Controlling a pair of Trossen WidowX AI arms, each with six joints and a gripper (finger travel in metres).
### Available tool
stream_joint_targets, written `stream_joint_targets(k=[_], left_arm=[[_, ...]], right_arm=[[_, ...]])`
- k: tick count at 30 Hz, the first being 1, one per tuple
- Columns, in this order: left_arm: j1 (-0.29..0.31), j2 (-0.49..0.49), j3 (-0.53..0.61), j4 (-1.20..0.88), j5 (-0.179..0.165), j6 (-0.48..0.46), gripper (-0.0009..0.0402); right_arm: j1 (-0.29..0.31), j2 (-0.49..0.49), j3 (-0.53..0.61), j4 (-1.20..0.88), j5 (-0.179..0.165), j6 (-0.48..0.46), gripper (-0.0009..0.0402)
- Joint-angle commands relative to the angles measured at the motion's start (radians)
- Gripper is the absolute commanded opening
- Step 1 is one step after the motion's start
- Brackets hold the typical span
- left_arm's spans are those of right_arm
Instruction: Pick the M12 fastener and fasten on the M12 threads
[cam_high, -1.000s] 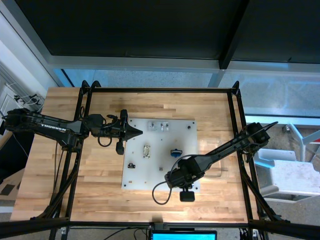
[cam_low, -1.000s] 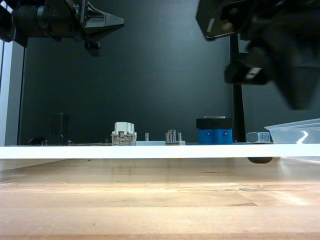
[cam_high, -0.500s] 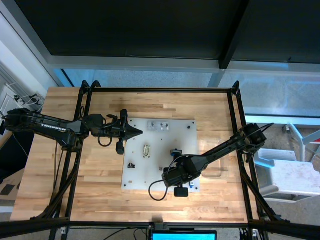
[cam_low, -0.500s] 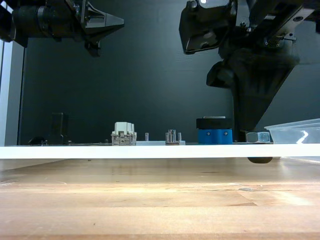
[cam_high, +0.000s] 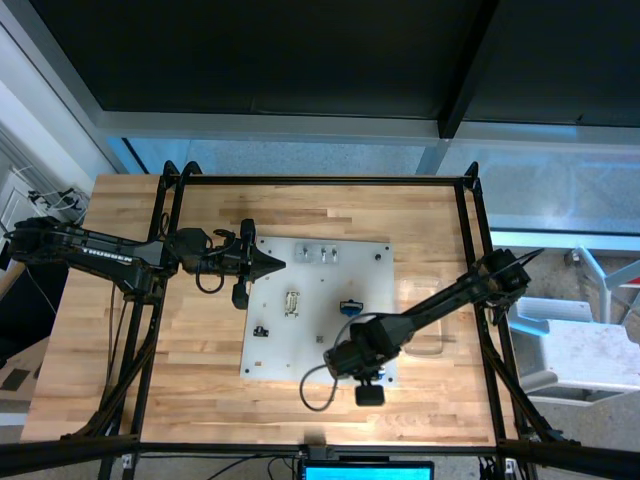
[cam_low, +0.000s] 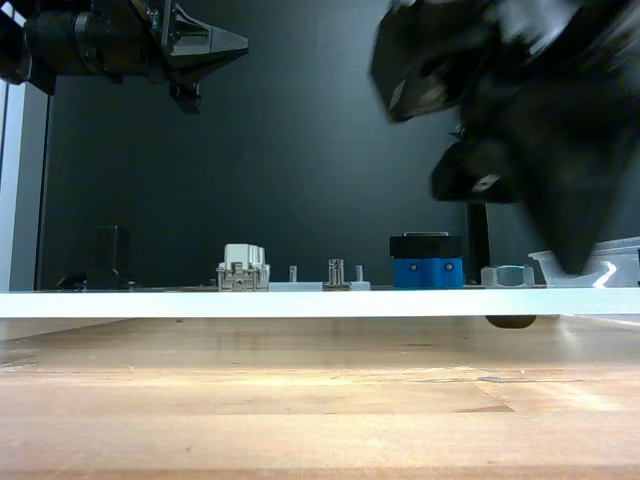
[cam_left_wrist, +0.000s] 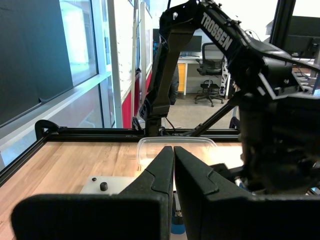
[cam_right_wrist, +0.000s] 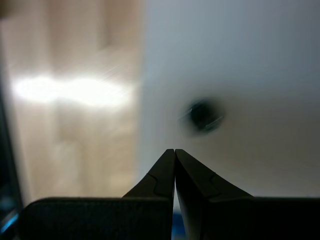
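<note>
My left pincer (cam_high: 278, 265) hangs high over the far left edge of the white board (cam_high: 268, 345), fingers pressed together on nothing. The M12 fastener (cam_low: 505, 275), small and silver, sits low at the board's near right edge, in front of the clear tray (cam_low: 600, 268); I cannot tell whether it is on its stud. My right pincer (cam_right_wrist: 175, 151) hovers over that near right part of the board, fingers closed tight, gripping nothing.
</note>
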Motion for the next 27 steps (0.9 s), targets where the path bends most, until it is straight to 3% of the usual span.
stream_joint_targets(k=[1,5,13,17,19,27], left_arm=[[0.000,0.000,0.000,0.000,0.000,0.000,0.0000],[0.000,0.000,0.000,0.000,0.000,0.000,0.0000],[0.000,0.001,0.000,0.000,0.000,0.000,0.0000],[0.000,0.000,0.000,0.001,0.000,0.000,0.0000],[0.000,0.001,0.000,0.000,0.000,0.000,0.0000],[0.000,0.000,0.000,0.000,0.000,0.000,0.0000]], right_arm=[[-0.002,-0.018,0.003,-0.011,0.004,0.005,0.0000],[-0.002,-0.029,0.002,-0.023,0.016,0.010,0.0000],[-0.002,-0.041,0.004,-0.028,0.097,0.013,0.0000],[-0.003,-0.039,0.004,-0.025,0.193,0.041,0.0000],[-0.002,-0.031,0.003,-0.020,0.214,0.046,0.0000],[-0.001,0.001,0.002,0.017,0.216,0.055,0.0000]])
